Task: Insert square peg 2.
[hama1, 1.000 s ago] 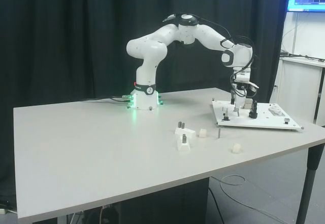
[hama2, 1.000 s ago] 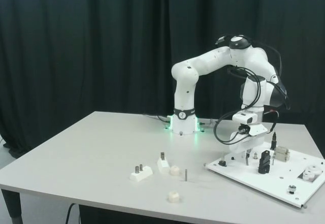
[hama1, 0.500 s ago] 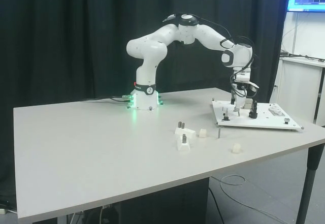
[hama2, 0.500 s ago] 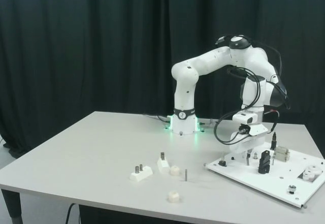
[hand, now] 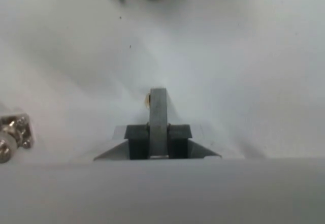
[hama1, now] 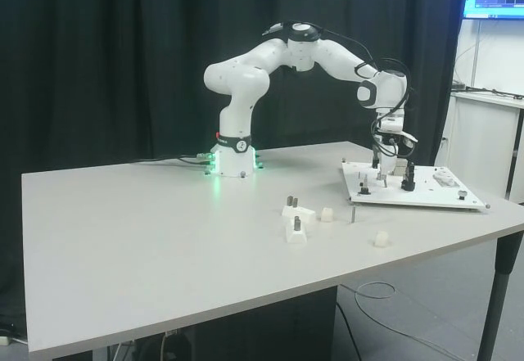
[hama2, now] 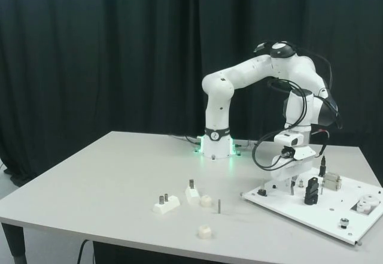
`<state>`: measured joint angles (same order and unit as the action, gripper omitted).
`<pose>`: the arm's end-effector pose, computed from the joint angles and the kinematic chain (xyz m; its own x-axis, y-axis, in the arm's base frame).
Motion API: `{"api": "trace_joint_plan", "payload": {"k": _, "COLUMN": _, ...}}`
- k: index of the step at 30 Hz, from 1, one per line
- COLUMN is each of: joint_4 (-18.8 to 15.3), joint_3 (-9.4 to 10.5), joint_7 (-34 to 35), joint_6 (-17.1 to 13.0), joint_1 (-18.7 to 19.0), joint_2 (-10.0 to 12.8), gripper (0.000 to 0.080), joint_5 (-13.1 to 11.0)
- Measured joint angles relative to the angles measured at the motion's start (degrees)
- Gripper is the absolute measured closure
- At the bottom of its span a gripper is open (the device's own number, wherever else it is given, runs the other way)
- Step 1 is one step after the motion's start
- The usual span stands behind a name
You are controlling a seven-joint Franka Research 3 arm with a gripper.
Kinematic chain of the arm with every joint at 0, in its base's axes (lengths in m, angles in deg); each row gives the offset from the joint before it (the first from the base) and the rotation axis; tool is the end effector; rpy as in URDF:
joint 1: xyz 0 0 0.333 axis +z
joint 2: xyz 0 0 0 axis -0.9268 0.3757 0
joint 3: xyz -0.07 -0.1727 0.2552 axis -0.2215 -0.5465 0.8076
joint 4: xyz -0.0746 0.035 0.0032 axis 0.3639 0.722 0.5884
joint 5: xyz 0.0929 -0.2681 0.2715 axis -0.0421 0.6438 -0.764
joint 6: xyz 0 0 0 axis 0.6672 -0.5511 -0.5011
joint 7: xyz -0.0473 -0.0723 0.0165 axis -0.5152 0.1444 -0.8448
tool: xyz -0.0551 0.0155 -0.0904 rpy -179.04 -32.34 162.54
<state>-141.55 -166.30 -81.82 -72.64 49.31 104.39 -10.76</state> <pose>0.3999 0.3496 0.2200 0.9887 0.1436 0.0422 0.1410 -0.9883 0.0586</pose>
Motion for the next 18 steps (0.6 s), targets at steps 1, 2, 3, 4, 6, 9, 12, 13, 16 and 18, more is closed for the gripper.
{"api": "trace_joint_plan", "payload": {"k": 1, "joint_4": 0.0, "joint_3": 0.0, "joint_7": 0.0, "joint_6": 0.0, "joint_1": 0.0, "joint_2": 0.0, "gripper": 0.0728, "joint_5": 0.02}}
{"api": "trace_joint_plan", "payload": {"k": 2, "joint_4": 0.0, "joint_3": 0.0, "joint_7": 0.0, "joint_6": 0.01, "joint_1": 0.01, "joint_2": 0.0, "gripper": 0.0728, "joint_5": 0.04}}
{"api": "trace_joint_plan", "payload": {"k": 3, "joint_4": 0.0, "joint_3": 0.0, "joint_7": 0.0, "joint_6": 0.02, "joint_1": 0.01, "joint_2": 0.0, "gripper": 0.0728, "joint_5": 0.06}}
{"api": "trace_joint_plan", "payload": {"k": 4, "joint_4": 0.0, "joint_3": 0.0, "joint_7": 0.0, "joint_6": 0.02, "joint_1": 0.02, "joint_2": 0.0, "gripper": 0.0728, "joint_5": 0.09}}
{"api": "trace_joint_plan", "payload": {"k": 6, "joint_4": 0.0, "joint_3": 0.0, "joint_7": 0.0, "joint_6": 0.04, "joint_1": 0.03, "joint_2": 0.0, "gripper": 0.0728, "joint_5": 0.16}}
{"api": "trace_joint_plan", "payload": {"k": 9, "joint_4": 0.0, "joint_3": -0.01, "joint_7": 0.0, "joint_6": 0.08, "joint_1": 0.05, "joint_2": 0.0, "gripper": 0.0728, "joint_5": 0.23}}
{"api": "trace_joint_plan", "payload": {"k": 12, "joint_4": -0.01, "joint_3": -0.02, "joint_7": 0.0, "joint_6": 0.2, "joint_1": 0.08, "joint_2": 0.0, "gripper": 0.0728, "joint_5": 0.36}}
{"api": "trace_joint_plan", "payload": {"k": 13, "joint_4": -0.02, "joint_3": -0.02, "joint_7": 0.0, "joint_6": 0.27, "joint_1": 0.1, "joint_2": 0.0, "gripper": 0.0728, "joint_5": 0.44}}
{"api": "trace_joint_plan", "payload": {"k": 16, "joint_4": -0.07, "joint_3": -0.03, "joint_7": 0.0, "joint_6": 0.42, "joint_1": 0.13, "joint_2": 0.0, "gripper": 0.0728, "joint_5": 0.66}}
{"api": "trace_joint_plan", "payload": {"k": 18, "joint_4": -0.09, "joint_3": -0.03, "joint_7": 0.0, "joint_6": 0.54, "joint_1": 0.13, "joint_2": 0.0, "gripper": 0.0728, "joint_5": 0.76}}
